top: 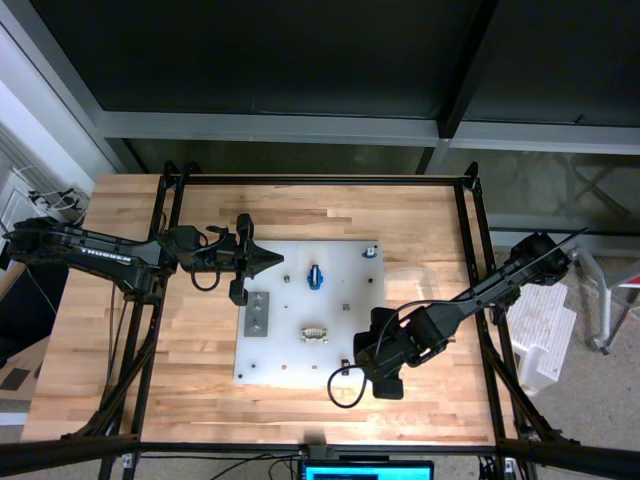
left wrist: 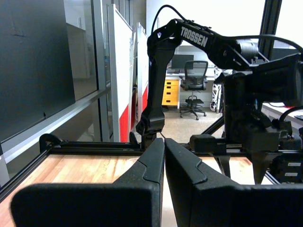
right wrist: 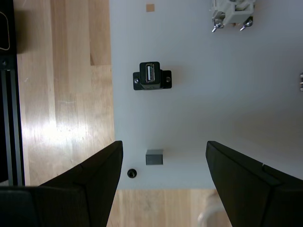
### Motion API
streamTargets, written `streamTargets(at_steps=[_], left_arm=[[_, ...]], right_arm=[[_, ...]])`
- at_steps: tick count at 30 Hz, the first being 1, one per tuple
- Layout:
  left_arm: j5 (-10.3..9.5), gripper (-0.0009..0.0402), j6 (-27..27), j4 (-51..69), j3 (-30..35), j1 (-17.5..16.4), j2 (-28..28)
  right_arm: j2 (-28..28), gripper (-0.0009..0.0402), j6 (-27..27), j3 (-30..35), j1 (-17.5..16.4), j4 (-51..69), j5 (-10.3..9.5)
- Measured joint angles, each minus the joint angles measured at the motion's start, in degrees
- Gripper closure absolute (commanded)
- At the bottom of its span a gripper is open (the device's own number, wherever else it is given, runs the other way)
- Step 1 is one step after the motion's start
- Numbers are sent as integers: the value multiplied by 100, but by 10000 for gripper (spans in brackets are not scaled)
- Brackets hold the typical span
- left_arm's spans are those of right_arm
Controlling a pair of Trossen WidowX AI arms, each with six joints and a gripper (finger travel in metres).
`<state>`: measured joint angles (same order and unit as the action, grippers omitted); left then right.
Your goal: Remove the 16mm bar from the taskboard and place in the container
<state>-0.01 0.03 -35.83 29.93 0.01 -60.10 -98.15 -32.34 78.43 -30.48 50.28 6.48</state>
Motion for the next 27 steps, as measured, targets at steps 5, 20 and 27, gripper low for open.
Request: streamTargets(at_steps=[5,20,27], left_arm=[[-2,393,0,0,2,0,-2],[-2,393,0,0,0,0,0],[-2,393,0,-2,2,0,0]], right_arm=[[0,148,-46,-173,-2,-225,26],[0,148,-127,-586,-2,-787,151],[-31,148,-129,-719,-2,-1056,195]])
